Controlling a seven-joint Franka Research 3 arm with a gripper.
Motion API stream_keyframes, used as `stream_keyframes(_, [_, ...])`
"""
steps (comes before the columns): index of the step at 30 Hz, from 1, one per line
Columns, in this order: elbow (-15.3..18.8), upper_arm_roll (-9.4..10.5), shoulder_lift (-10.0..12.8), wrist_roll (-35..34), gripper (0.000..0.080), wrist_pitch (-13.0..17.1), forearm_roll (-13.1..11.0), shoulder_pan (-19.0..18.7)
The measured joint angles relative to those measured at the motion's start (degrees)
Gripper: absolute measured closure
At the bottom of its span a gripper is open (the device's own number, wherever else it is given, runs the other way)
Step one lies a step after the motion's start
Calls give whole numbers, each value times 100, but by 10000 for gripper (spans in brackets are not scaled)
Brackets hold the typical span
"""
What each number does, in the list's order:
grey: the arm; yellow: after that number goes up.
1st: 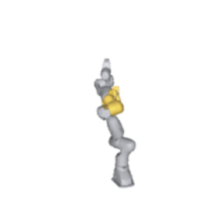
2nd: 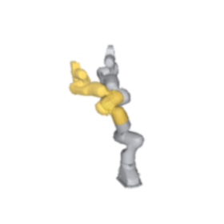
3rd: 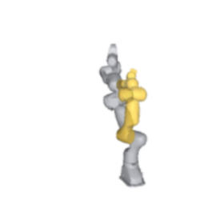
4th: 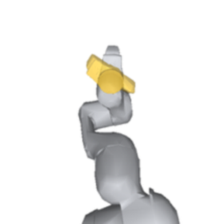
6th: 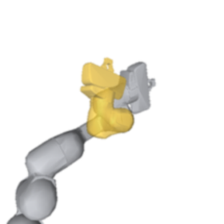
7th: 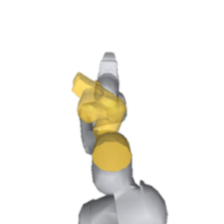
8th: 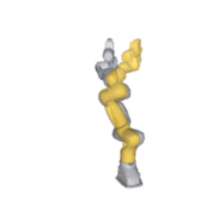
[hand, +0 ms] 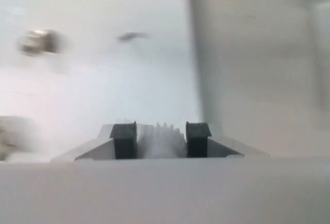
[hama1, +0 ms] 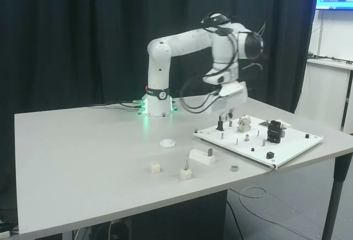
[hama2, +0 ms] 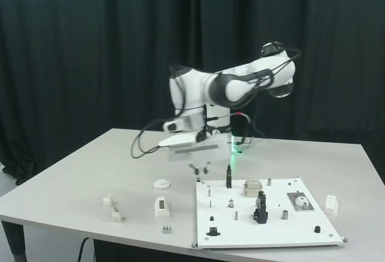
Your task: Insert small gear.
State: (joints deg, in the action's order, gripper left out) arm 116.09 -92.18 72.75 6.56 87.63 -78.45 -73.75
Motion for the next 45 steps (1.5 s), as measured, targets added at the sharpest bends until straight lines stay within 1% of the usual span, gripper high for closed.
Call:
stream_keyframes(9, [-310, -8, -95, -1099, 603, -31, 189, -664])
stream_keyframes(12, [-449, -8, -121, -1558, 603, -58, 251, -900])
stream_keyframes(18, [-699, 4, -138, -2296, 603, -83, 267, -1283])
stream_keyframes(23, [-960, 49, -137, -2871, 603, -72, 267, -1532])
stream_keyframes(28, [-1279, 144, -137, -3232, 603, 23, 331, -1684])
stream_keyframes(35, [-1711, 352, -136, -3642, 603, 299, 564, -1778])
stream_keyframes(40, [-1899, 516, -136, -3811, 603, 524, 707, -1788])
stream_keyframes(45, [-1972, 670, -136, -3914, 603, 728, 731, -1787])
